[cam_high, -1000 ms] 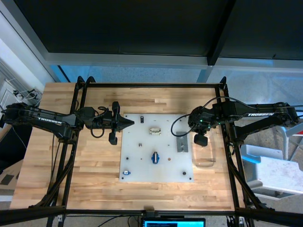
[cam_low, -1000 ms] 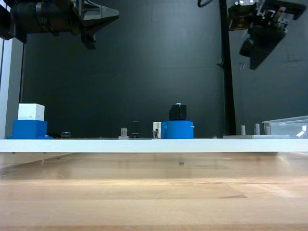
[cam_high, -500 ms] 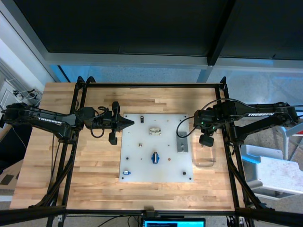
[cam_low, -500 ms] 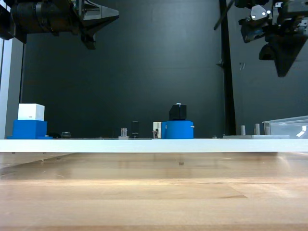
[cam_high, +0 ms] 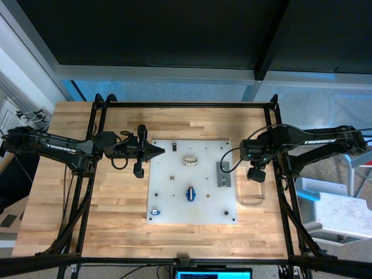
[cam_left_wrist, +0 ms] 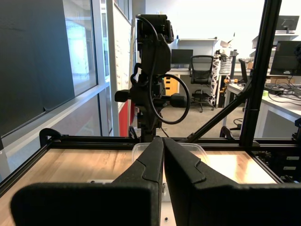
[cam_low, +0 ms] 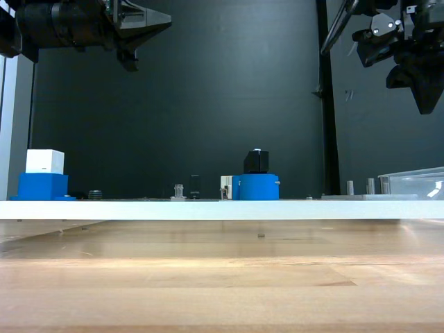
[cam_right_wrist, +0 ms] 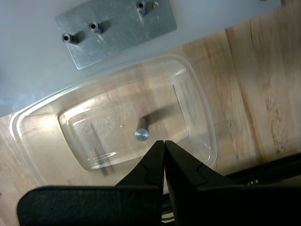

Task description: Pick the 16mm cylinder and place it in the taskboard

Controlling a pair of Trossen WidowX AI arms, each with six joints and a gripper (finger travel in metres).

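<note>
The cylinder [cam_right_wrist: 141, 134], a short grey metal peg seen end-on, stands inside the clear plastic tray [cam_right_wrist: 202, 94], apart from the gripper. My right gripper [cam_right_wrist: 163, 141] hangs well above the tray, fingers shut together with nothing between them, their tip just beside the peg's top in the right wrist view. From above, the right gripper [cam_high: 256, 174] is over the tray's [cam_high: 251, 200] far end, right of the white taskboard [cam_high: 174, 197]. My left gripper [cam_high: 162, 149] is shut and empty, held high at the board's far-left edge, pointing right.
The grey block [cam_high: 224, 174] with small pins lies on the board next to the tray. A blue fitting [cam_high: 190, 193] and small connectors stand mid-board. A black frame rails the table. In the low view the right gripper [cam_low: 426, 105] is far above the tray [cam_low: 413, 182].
My right gripper has moved right, from the board's right edge to above the tray, and now points downward. The left arm has not moved.
</note>
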